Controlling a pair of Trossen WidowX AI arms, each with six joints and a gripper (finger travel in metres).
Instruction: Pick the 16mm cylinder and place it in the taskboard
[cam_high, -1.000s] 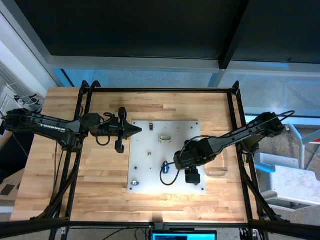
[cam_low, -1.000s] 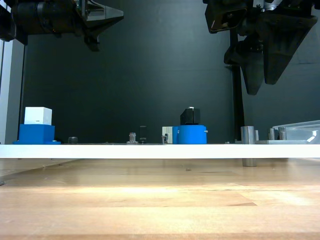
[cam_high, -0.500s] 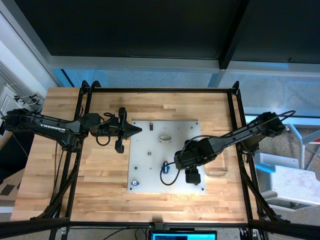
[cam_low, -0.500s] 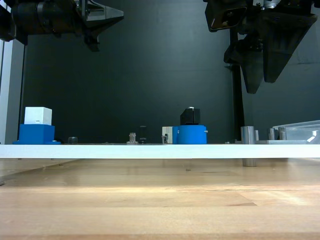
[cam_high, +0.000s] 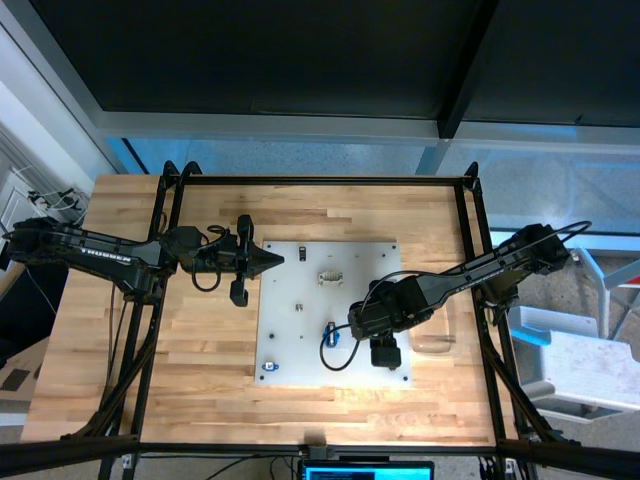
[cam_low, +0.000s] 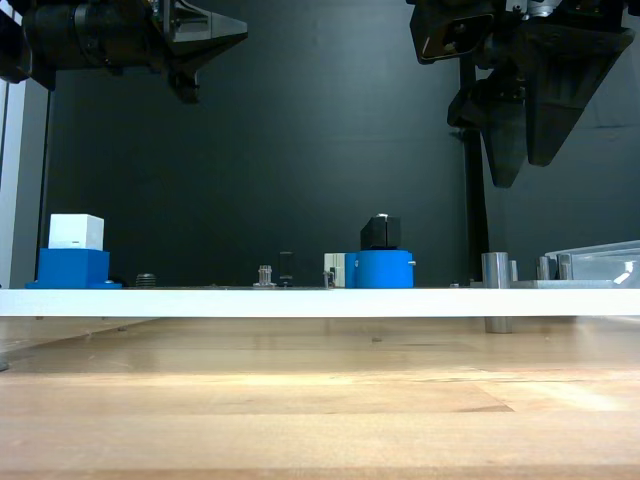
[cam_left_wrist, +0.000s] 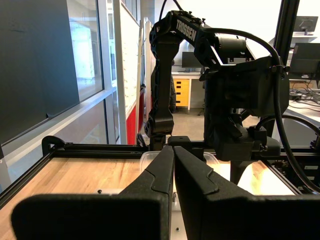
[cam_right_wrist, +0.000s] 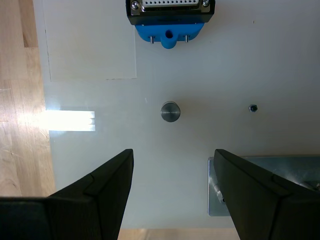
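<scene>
The 16mm cylinder (cam_right_wrist: 170, 111) stands upright in the white taskboard (cam_right_wrist: 90, 130), seen end-on as a small silver disc. In the low view the cylinder (cam_low: 496, 290) passes through the taskboard (cam_low: 250, 302) near its right end. My right gripper (cam_right_wrist: 173, 152) hangs open well above it, touching nothing, with nothing between its fingers (cam_low: 505, 150). In the high view the right gripper (cam_high: 385, 352) is over the board's (cam_high: 300, 340) near right part. My left gripper (cam_high: 272, 258) is shut and empty, held high at the board's left edge, and points across at the right arm (cam_left_wrist: 240, 100).
A blue and black connector (cam_right_wrist: 169, 20) and a grey metal block (cam_right_wrist: 250, 185) sit on the board close to the cylinder. A blue round part (cam_low: 384, 268) and a blue base with a white cube (cam_low: 75, 255) also stand on it. A clear tray (cam_high: 440, 335) lies to the board's right.
</scene>
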